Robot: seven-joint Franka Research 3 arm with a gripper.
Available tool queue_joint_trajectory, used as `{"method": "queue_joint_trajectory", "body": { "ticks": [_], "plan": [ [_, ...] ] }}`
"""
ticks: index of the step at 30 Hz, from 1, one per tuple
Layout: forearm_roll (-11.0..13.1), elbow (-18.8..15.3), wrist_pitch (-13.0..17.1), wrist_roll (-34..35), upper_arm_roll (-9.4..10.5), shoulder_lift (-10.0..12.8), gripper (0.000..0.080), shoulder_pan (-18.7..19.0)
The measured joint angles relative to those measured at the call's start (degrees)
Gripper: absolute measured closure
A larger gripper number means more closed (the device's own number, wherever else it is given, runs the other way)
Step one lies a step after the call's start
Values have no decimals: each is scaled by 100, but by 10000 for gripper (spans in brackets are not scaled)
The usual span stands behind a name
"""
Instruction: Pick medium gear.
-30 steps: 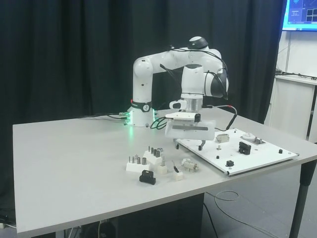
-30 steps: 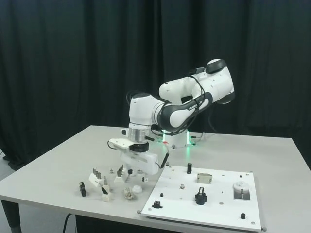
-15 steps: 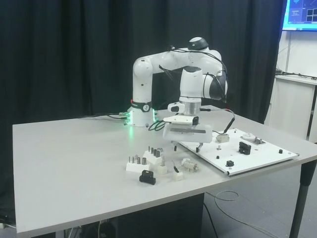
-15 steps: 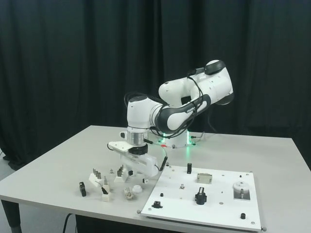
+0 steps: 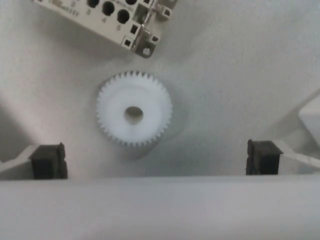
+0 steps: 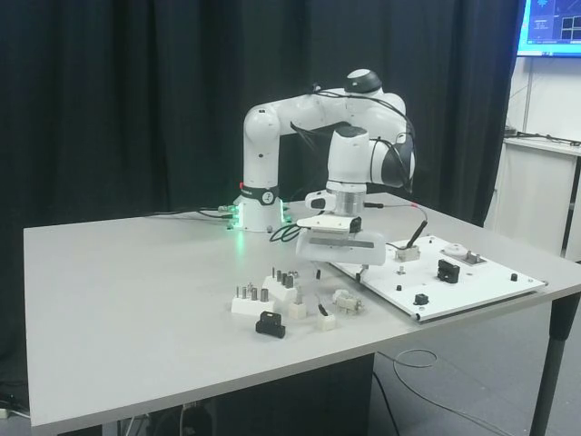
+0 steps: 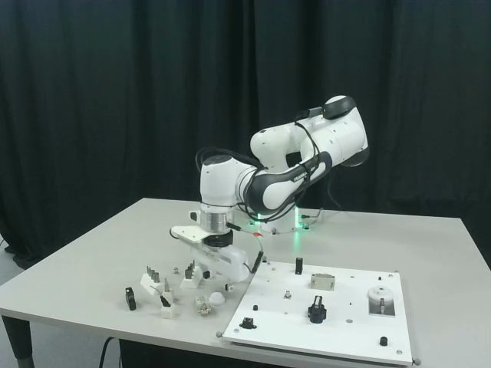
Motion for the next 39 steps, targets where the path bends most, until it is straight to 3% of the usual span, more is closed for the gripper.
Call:
{"method": "queue_joint_trajectory", "body": {
  "ticks": [39],
  "plan": [
    [242,112,544,0,406,19,3,-64]
  ]
}}
